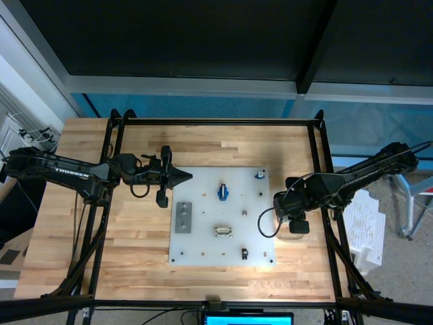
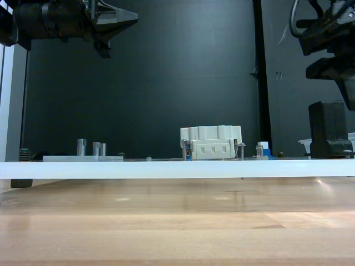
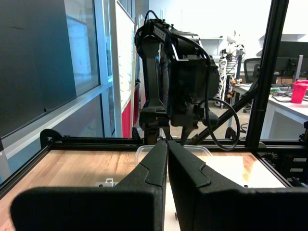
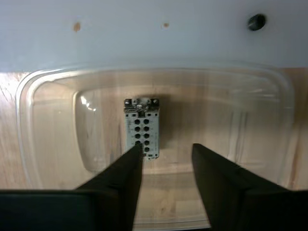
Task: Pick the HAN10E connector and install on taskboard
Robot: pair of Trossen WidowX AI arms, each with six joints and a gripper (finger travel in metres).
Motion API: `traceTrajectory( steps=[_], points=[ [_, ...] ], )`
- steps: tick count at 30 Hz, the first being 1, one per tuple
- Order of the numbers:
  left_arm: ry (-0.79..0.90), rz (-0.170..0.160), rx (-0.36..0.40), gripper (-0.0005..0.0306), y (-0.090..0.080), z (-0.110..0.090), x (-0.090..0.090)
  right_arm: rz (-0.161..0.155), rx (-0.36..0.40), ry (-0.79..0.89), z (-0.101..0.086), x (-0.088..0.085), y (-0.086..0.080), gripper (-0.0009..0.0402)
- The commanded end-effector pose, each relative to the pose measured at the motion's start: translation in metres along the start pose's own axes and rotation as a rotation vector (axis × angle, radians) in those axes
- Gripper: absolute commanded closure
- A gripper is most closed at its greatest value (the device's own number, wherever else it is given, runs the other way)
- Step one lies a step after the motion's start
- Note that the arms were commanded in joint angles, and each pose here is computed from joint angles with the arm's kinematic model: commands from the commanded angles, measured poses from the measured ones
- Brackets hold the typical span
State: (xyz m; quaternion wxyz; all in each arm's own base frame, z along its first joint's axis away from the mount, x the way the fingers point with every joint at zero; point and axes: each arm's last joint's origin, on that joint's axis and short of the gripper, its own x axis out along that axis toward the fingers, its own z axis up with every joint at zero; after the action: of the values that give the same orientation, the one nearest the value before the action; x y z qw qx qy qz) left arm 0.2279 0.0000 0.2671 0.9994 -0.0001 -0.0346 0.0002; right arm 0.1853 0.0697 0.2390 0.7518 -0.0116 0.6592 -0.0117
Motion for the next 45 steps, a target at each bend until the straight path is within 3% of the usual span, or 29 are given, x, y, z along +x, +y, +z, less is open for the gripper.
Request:
traceTrajectory(
  steps=[1, 8, 18, 34, 45],
  points=[
    [0.000, 0.000, 0.000, 0.0300, 0.000, 0.000, 0.000, 0.005, 0.000, -0.005, -0.001, 0.005, 0.004, 0.0194],
    [0.000, 0.000, 0.000, 0.0300, 0.000, 0.000, 0.000, 0.002, -0.004, 0.005, -0.005, 0.011, 0.008, 0.0124],
    [0.000, 0.000, 0.000, 0.0300, 0.000, 0.000, 0.000, 0.006, 0.019, -0.003, -0.009, 0.024, 0.010, 0.0094],
    [0.000, 0.000, 0.000, 0.0300, 0.000, 0.000, 0.000, -0.009, -0.009, 0.014, -0.014, 0.050, 0.013, 0.0088],
    [0.000, 0.000, 0.000, 0.0300, 0.000, 0.000, 0.000, 0.002, -0.027, 0.003, -0.015, 0.066, 0.013, 0.0089]
  ],
)
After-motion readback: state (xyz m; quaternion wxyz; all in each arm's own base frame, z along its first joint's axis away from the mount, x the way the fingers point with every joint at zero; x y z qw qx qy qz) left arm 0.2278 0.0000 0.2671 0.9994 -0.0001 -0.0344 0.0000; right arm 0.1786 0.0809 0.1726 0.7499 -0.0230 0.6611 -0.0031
